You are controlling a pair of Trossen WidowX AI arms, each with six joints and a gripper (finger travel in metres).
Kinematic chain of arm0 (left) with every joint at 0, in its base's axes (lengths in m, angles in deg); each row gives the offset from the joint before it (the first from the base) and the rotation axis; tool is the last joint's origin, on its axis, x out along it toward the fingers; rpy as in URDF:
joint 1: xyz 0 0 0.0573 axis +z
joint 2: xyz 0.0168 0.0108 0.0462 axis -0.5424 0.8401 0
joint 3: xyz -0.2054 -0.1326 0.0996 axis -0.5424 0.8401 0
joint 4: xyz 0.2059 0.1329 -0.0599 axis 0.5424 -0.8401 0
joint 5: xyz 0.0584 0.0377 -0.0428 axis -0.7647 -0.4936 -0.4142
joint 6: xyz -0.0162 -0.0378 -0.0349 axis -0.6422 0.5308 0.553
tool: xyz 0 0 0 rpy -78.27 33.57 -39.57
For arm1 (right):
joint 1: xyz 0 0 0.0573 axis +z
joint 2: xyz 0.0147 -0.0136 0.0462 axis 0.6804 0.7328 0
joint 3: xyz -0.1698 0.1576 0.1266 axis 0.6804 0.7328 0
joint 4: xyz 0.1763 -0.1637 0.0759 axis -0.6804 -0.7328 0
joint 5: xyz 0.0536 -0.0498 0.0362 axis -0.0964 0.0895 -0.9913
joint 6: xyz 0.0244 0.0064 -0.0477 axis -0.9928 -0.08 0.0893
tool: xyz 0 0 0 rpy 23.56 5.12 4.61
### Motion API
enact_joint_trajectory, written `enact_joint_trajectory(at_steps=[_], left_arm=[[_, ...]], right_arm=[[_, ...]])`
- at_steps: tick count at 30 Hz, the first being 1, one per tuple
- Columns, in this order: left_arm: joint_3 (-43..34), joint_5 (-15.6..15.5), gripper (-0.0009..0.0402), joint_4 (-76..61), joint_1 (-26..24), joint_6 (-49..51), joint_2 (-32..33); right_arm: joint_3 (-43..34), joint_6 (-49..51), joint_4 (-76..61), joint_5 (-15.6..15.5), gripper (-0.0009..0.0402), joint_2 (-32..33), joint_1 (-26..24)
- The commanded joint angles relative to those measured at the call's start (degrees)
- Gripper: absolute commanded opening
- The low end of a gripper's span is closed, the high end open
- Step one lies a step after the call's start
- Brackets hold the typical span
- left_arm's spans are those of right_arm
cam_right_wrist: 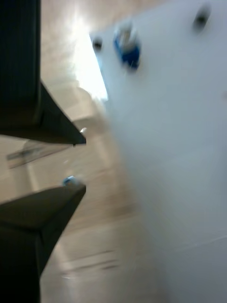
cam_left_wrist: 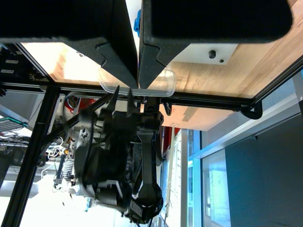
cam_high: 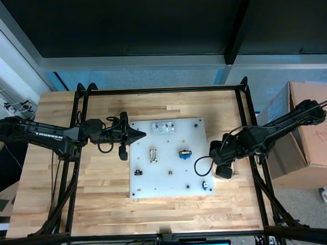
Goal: Unfasten the M12 nut and place it in the container
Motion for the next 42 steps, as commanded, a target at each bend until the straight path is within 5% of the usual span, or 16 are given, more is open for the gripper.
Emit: enact_joint_trajectory(at_steps=[1, 2, 10, 15, 24, 28, 42], left_arm=[[0.0, 0.0, 0.0000, 0.0, 0.0, 0.0, 0.0], [0.0, 0.0, 0.0000, 0.0, 0.0, 0.0, 0.0], [0.0, 0.0, 0.0000, 0.0, 0.0, 0.0, 0.0], [0.0, 0.0, 0.0000, 0.0, 0.0, 0.0, 0.0], [0.0, 0.0, 0.0000, 0.0, 0.0, 0.0, 0.0], [0.0, 0.0, 0.0000, 0.0, 0.0, 0.0, 0.0], [0.0, 0.0, 0.0000, 0.0, 0.0, 0.0, 0.0]], right_arm=[[-4.8, 5.2, 0.1, 1.4, 0.0020, 0.2, -0.9], [-6.1, 6.8, 0.5, 1.6, -0.0006, 0.2, -1.2], [-11.1, 18.8, 9.8, 5.6, -0.0001, 0.1, -4.2], [-9.7, 26.1, 22.1, 2.1, 0.0000, 0.1, -10.1], [-2.4, 33.3, 49.9, 2.1, 0.0000, -1.9, -15.0], [1.9, 33.7, 62.6, -2.4, 0.0000, -2.8, -17.2], [13.5, 34.0, 81.1, -2.3, 0.0000, -5.8, -18.2]])
